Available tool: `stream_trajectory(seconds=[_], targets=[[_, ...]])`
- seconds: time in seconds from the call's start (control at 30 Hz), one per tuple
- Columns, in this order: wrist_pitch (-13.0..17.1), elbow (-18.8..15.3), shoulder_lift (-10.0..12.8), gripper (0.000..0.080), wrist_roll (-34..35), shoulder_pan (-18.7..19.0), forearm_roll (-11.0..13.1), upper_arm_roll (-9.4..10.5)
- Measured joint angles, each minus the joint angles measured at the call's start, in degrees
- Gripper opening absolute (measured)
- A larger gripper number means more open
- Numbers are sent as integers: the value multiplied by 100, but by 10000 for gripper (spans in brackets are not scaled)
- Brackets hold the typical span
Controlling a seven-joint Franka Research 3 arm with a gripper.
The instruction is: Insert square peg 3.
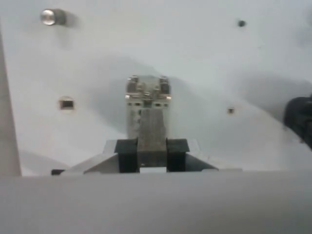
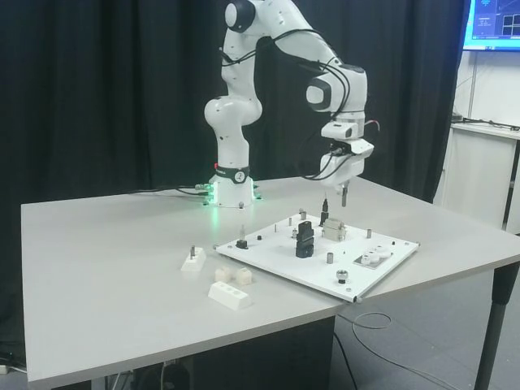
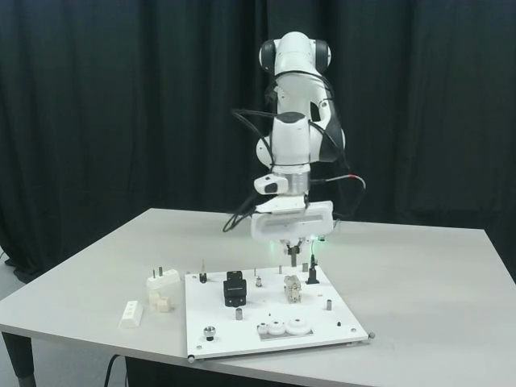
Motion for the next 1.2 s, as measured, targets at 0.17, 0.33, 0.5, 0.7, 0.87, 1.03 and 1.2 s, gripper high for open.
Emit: stream_trajectory(seconds=[0.17, 0.33, 0.5, 0.7, 0.87, 1.03, 1.2], targets=[[-24, 0, 97, 114, 134, 88, -11, 75], [-126, 0, 185, 114, 290, 164, -11, 124], [-247, -4, 256, 114, 418, 226, -11, 163], [-341, -12, 326, 114, 608, 232, -5, 273], [-341, -21, 373, 114, 691, 232, 24, 355], [-334, -22, 403, 114, 733, 232, 51, 412], [-323, -29, 406, 114, 777, 232, 51, 442]])
